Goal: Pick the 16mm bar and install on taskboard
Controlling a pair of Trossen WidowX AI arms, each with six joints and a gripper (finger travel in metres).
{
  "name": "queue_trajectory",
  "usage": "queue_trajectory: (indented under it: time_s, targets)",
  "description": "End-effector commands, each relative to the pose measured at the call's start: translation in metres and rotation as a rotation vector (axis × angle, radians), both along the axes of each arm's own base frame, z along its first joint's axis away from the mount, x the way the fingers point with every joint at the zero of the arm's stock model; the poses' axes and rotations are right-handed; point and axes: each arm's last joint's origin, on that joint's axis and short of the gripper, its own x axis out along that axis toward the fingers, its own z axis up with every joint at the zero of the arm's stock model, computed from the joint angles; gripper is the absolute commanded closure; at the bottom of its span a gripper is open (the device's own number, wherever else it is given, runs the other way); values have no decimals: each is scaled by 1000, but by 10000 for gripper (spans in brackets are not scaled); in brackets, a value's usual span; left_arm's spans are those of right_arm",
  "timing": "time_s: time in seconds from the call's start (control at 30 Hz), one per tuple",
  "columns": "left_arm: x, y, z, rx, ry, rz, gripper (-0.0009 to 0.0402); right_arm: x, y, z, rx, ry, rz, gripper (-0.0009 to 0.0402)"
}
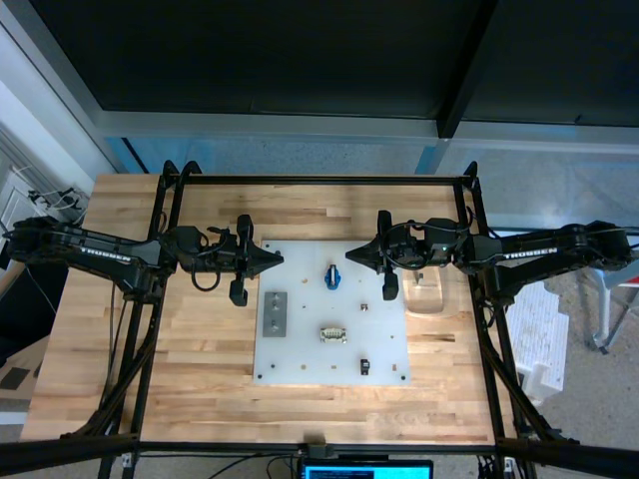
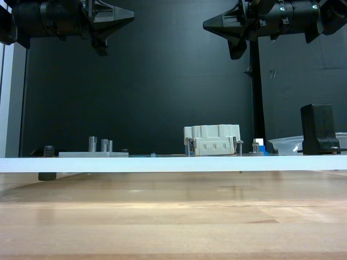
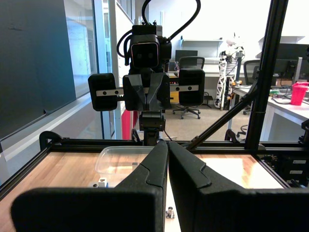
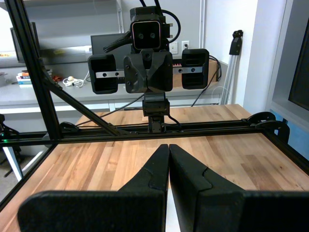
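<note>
Your left tool (image 3: 167, 143) and right tool (image 4: 169, 146) each show, in their own wrist views, fingers pressed together on nothing. Only the low view tells you both hang high above the large flat white square taskboard (image 1: 300, 351). It lies below and between their tips on the wooden surface (image 1: 200, 384), carrying a grey metal block (image 1: 274, 311), blue part (image 1: 331, 276) and silver connector (image 1: 333, 335).

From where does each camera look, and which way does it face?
High: above the near edge, looking down; left gripper and right gripper over the taskboard.
Low: table height, looking level; both grippers overhead.
Left wrist: along its shut gripper, facing the right arm.
Right wrist: likewise, facing the left arm.
High and low share the connector.
</note>
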Motion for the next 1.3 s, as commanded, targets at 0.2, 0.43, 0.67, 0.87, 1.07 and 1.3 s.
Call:
queue_trajectory:
  time_s: [0.2,0.43,0.67,0.87,1.07,1.3]
  targets:
    - [0,0,0,0,0,0,393,0,0,6,-2,-60,-25,393]
    - [0,0,0,0,0,0,393,0,-1,5,0,-55,-26,393]
    - [0,0,0,0,0,0,393,2,-1,10,1,42,-26,393]
    - [0,0,0,0,0,0,393,2,-1,16,2,252,-26,393]
    - [0,0,0,0,0,0,393,-3,-1,21,3,448,-25,393]
    - [0,0,0,0,0,0,393,-16,-1,21,-8,661,-21,393]
